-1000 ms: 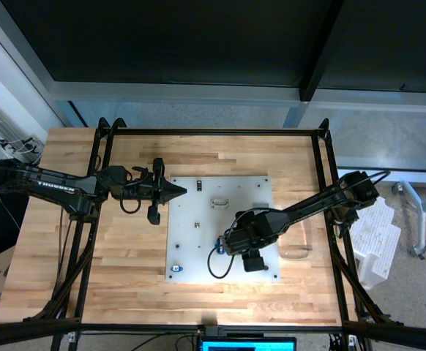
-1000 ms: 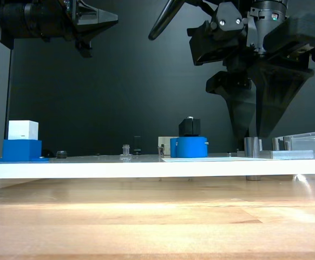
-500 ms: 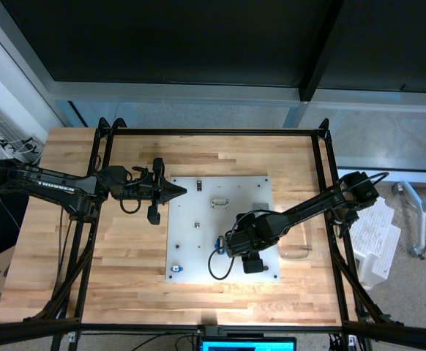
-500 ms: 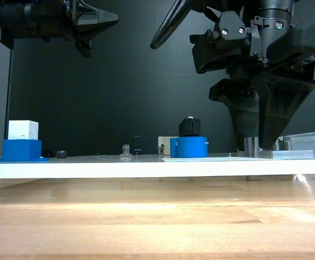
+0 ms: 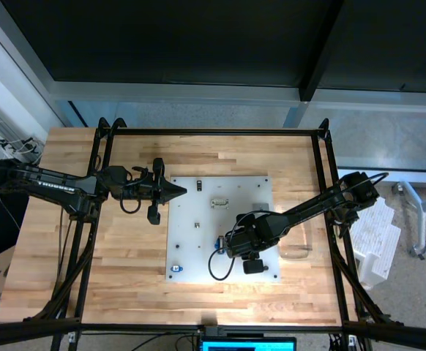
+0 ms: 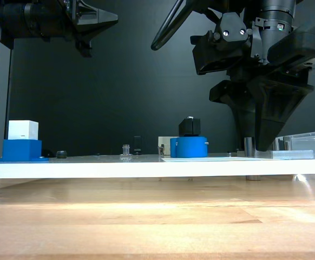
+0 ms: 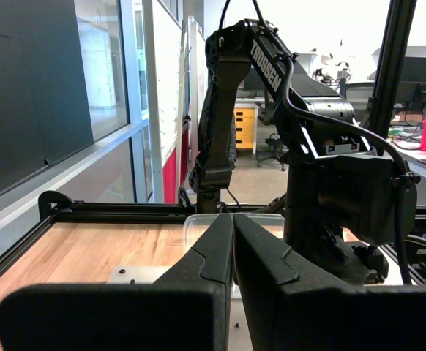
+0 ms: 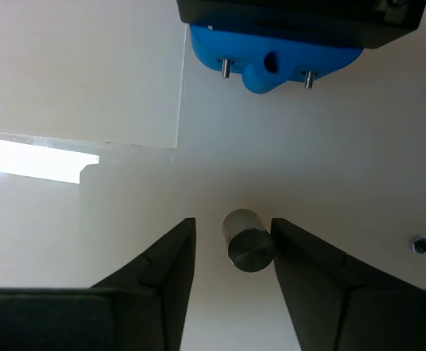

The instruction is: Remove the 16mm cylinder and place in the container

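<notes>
The 16mm cylinder (image 8: 249,241) stands upright in the white board, a short silvery pin; the low view shows the cylinder (image 6: 248,146) just beside the right fingertips. My right gripper (image 8: 233,225) hangs low over it, open, one finger on each side of the pin. From above, the right gripper (image 5: 246,247) covers the pin. The container (image 5: 301,239), a clear tub, sits on the wood just right of the board; the low view shows the container (image 6: 309,142) at the far right. My left gripper (image 5: 180,190) is shut, held high off the board's left edge.
The white board (image 5: 191,252) carries a blue base with a white cube (image 6: 21,142), a blue round fixture (image 6: 189,146), a thin peg (image 5: 196,224), a connector (image 5: 219,202) and a grey block (image 5: 260,204). A black frame rims the table.
The right gripper has sunk lower and shifted a little toward the near edge, so its fingertips now flank the cylinder. The left arm has not moved.
</notes>
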Tool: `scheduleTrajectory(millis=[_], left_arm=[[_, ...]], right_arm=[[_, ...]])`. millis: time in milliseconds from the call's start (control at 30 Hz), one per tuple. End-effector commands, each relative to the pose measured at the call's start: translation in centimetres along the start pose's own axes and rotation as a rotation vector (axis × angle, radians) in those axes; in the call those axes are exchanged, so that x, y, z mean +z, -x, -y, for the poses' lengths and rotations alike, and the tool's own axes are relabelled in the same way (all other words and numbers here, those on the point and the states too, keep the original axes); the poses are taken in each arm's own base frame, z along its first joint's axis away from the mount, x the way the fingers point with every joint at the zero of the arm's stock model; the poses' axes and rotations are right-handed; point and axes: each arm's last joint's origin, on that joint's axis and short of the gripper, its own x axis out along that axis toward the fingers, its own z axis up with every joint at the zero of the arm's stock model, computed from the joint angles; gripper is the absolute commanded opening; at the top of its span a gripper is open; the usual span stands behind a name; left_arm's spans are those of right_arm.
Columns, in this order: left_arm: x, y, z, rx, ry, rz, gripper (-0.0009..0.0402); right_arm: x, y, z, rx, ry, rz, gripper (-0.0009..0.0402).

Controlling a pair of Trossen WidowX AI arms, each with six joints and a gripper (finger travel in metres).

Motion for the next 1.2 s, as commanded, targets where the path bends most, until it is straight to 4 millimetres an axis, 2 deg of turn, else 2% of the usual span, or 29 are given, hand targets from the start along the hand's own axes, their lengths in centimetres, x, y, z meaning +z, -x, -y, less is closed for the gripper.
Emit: scheduleTrajectory(millis=[33,367,667,867,1200], left_arm=[[0.0,0.0,0.0,0.000,0.000,0.000,0.0000],[0.0,0.0,0.0,0.000,0.000,0.000,0.0000],[0.0,0.0,0.0,0.000,0.000,0.000,0.0000],[0.0,0.0,0.0,0.000,0.000,0.000,0.0000],[0.0,0.0,0.0,0.000,0.000,0.000,0.0000]], right_arm=[[0.0,0.0,0.0,0.000,0.002,0.001,0.0112],[0.0,0.0,0.1,0.003,0.001,-0.001,0.0048],[-0.2,0.7,0.3,0.001,0.000,-0.004,0.0012],[-0.3,2.3,0.5,0.006,-0.003,0.014,0.0006],[-0.6,6.4,1.1,-0.015,-0.009,0.049,0.0008]])
